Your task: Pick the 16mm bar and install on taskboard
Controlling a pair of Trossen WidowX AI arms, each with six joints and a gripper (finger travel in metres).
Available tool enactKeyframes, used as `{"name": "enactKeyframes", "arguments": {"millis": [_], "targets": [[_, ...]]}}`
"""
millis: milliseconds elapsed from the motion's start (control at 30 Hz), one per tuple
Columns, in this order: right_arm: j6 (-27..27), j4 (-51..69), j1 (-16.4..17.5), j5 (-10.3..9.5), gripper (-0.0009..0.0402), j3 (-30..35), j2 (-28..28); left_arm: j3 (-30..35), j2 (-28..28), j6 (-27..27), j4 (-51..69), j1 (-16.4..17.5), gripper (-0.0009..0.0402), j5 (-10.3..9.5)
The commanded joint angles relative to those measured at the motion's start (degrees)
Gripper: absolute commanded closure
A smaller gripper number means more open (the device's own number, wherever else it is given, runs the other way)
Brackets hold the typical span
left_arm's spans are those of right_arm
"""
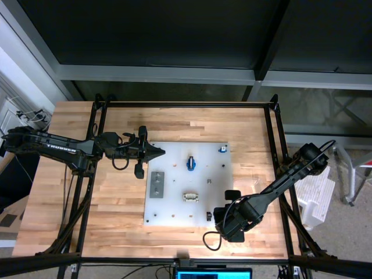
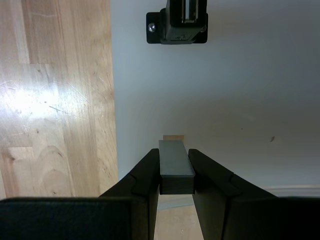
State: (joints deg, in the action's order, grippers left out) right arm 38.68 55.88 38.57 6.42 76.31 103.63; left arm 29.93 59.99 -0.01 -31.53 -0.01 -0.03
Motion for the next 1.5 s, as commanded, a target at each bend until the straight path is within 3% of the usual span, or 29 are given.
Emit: {"name": "enactKeyframes", "arguments": {"millis": [33,1500], "targets": [[-0.13,0.04,-0.02,0.26,0.0393,-0.07,-0.02,0.02,0.02,0.0,0.0,0.0,0.0393,0.0],[-0.79,-1.22,-0.33,1.4,0.0393,-1.31,-0.13,0.02,0.02,0.0,0.0,0.0,0.0393,0.0]]}}
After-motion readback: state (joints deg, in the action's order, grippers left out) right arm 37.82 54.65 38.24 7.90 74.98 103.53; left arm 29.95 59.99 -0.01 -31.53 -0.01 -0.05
